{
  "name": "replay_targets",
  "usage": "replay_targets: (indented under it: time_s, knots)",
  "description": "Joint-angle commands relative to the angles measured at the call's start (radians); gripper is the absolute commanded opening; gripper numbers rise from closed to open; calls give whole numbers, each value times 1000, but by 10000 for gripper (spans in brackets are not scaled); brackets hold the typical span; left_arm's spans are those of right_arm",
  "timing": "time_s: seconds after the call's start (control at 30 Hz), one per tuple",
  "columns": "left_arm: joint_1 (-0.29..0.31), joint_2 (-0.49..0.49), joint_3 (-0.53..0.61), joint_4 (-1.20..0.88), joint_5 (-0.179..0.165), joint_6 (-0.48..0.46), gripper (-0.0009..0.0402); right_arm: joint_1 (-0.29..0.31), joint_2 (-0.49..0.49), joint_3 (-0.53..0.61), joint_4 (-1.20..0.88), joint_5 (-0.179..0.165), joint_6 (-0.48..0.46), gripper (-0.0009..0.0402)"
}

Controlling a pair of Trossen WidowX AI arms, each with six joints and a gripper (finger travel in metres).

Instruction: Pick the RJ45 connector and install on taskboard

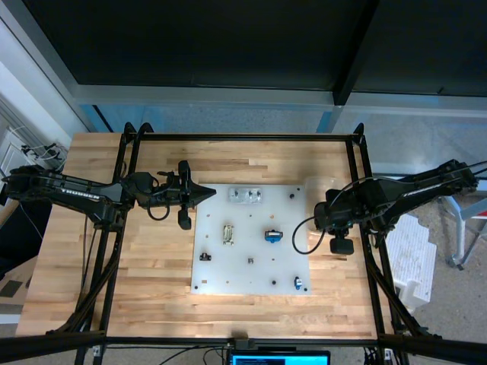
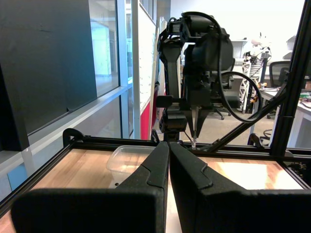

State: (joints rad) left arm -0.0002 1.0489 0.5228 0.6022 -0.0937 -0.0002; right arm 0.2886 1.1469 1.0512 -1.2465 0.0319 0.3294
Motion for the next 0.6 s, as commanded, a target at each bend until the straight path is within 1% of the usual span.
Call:
replay_targets:
  time_s: [0.03, 0.2, 0.6]
  knots:
    - [0, 0, 0, 0, 0, 0, 0, 43, 23, 1, 15, 2, 48, 0]
    - [0, 0, 0, 0, 0, 0, 0, 97, 44, 0, 37, 3, 113, 0]
    - [0, 0, 0, 0, 0, 0, 0, 215, 137, 1, 103, 2, 219, 0]
